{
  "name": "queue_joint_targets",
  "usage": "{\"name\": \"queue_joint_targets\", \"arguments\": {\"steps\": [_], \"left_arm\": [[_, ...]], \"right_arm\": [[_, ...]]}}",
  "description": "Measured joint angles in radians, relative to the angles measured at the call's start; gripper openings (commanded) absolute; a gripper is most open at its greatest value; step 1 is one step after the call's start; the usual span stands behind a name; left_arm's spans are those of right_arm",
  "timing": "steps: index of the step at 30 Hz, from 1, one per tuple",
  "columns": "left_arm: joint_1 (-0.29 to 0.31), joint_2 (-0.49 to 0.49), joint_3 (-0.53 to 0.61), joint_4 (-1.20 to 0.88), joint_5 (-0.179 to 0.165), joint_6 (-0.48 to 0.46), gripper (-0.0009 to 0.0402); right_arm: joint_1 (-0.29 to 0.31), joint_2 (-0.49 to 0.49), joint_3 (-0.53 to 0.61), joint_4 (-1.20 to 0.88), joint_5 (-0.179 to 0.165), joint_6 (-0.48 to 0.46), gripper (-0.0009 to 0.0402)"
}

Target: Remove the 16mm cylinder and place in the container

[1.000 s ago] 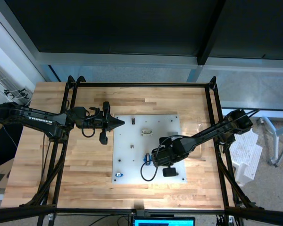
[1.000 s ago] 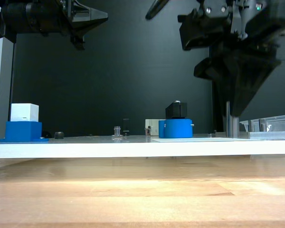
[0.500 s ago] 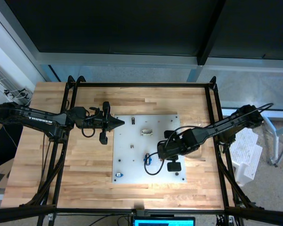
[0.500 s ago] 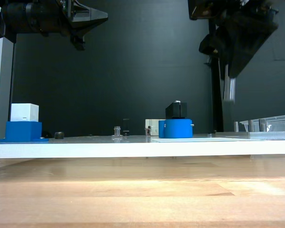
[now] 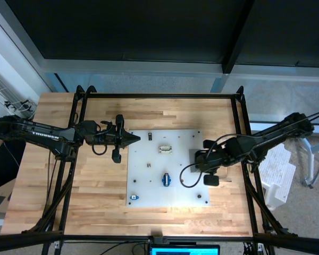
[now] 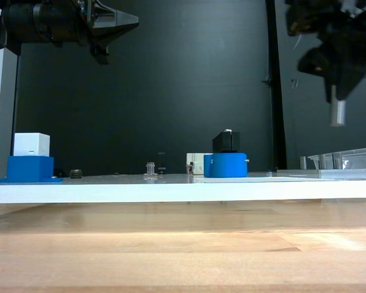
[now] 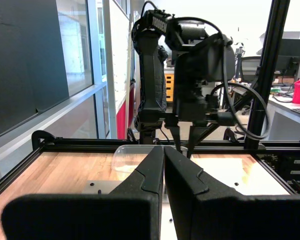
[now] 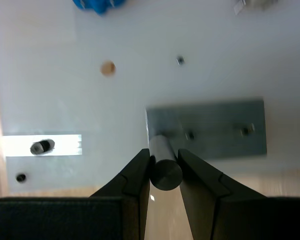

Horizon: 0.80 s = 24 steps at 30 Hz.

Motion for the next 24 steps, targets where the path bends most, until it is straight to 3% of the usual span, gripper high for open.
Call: {"name": "queue_joint_targets", "arguments": {"steps": [4, 12, 24], "left_arm": [[0.000, 0.000, 0.000, 0.000, 0.000, 0.000, 0.0000], [0.000, 0.000, 0.000, 0.000, 0.000, 0.000, 0.0000], [0.000, 0.000, 0.000, 0.000, 0.000, 0.000, 0.0000]], "right_arm": [[0.000, -0.069, -0.073, -0.034, 0.022, 0.054, 0.0002], [0.007, -0.135, -0.180, -0.075, 0.021, 0.083, 0.0012], [0.010, -0.139, -0.212, -0.049, 0.022, 0.080, 0.0156]]}}
